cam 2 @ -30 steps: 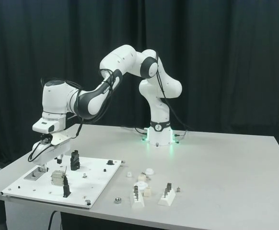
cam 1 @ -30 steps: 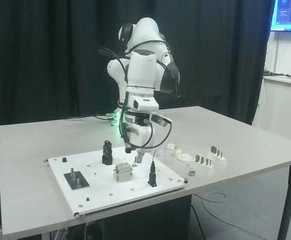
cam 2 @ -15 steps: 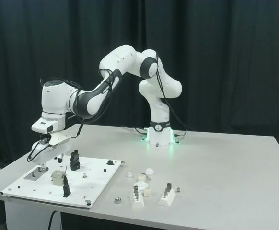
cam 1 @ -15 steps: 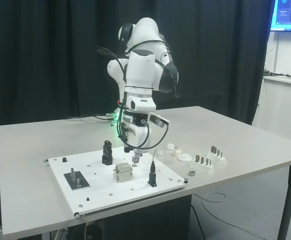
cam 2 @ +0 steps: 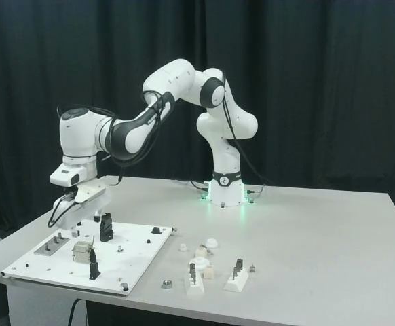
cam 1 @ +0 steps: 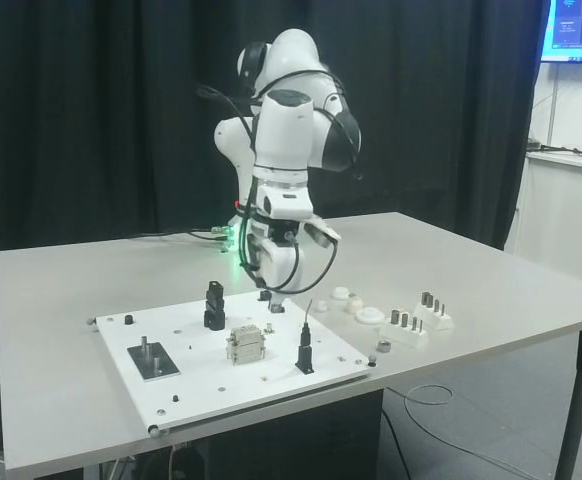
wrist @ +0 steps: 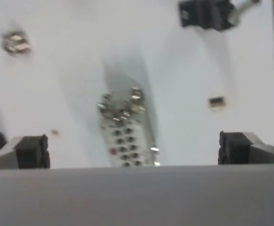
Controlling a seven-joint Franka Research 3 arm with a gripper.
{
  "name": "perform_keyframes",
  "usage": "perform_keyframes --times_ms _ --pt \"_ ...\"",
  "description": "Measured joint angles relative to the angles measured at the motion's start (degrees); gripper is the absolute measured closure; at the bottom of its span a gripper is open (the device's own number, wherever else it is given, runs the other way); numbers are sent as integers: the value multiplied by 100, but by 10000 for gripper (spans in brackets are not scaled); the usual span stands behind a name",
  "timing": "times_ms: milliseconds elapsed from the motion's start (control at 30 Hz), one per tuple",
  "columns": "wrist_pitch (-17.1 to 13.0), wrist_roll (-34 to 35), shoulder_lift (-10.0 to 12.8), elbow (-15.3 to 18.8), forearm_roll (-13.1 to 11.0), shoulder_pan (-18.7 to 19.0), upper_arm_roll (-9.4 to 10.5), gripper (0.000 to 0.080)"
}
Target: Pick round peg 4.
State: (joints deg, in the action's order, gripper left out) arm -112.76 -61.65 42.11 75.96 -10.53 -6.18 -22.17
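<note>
Gripper [cam 1: 270,298] fingers spread wide, nothing between (empty, probably readied for a grasp) | round peg 4: cannot tell which; pegs stand upright in white holders [cam 1: 409,330], lower right of first room view, shafts free for gripping from above | gripper well apart, hanging over white board [cam 1: 201,385], grey connector [wrist: 125,127] mid-frame beneath.

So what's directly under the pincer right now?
The pincer hangs open over the white board, straight above the multi-pin connector. The connector's near end is hidden behind the wrist housing. Nothing is between the fingers.
</note>
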Motion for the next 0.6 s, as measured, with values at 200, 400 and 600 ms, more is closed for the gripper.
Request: perform_keyframes --times_ms 200,400,600 --pt "454 245 -156 51 4 143 -70 3" --pt "660 656 -284 172 56 290 -101 3" --pt "668 1104 -420 422 113 455 -101 3"
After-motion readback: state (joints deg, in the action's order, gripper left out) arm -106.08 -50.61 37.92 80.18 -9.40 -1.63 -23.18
